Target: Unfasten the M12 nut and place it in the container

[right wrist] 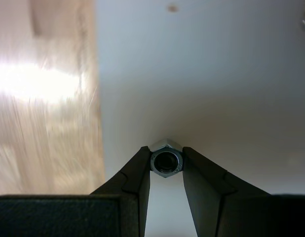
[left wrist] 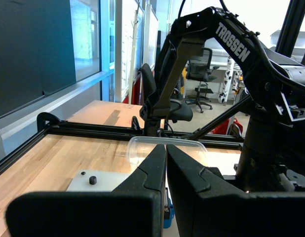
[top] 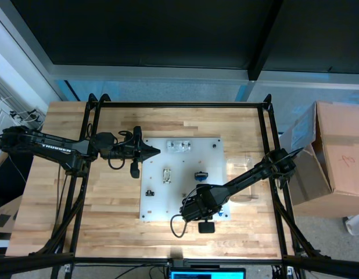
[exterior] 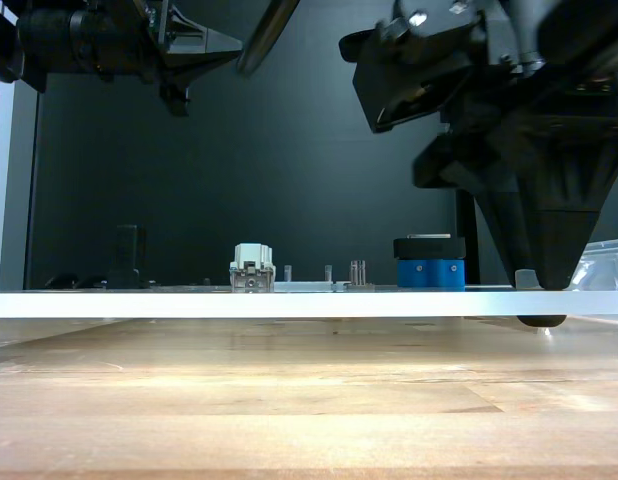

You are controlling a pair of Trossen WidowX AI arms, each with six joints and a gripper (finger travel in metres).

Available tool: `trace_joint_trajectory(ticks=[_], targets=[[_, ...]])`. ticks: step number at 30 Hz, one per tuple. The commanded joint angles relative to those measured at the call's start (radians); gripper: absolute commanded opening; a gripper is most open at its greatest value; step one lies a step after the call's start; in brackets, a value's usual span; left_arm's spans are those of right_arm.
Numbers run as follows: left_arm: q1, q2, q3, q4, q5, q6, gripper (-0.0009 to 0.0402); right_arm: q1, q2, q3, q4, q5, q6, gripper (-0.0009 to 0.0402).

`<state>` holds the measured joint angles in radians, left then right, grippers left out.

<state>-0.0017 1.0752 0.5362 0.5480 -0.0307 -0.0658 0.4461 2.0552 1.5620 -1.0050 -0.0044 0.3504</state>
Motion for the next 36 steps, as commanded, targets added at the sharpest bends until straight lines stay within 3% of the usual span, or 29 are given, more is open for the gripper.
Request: trace_joint_trajectory(ticks=[1, 11, 17, 24, 36], targets=[[0.0, 0.0, 0.0, 0.0, 0.0, 0.0, 0.0, -0.001, 0.0, 0.0, 0.002, 0.0, -0.168, 0.0], [0.0, 0.0, 0.0, 0.0, 0.0, 0.0, 0.0, -0.001, 0.0, 0.0, -0.011, -0.023, -0.758, 0.0], [0.0, 0.0, 0.0, 0.0, 0.0, 0.0, 0.0, -0.001, 0.0, 0.0, -0.008, -0.023, -0.992, 0.0], [0.0, 0.0, 0.0, 0.0, 0.0, 0.0, 0.0, -0.001, 0.0, 0.0, -0.003, -0.023, -1.097, 0.0], [0.0, 0.0, 0.0, 0.0, 0.0, 0.0, 0.0, 0.003, 0.0, 0.0, 0.0, -0.023, -1.091, 0.0016]])
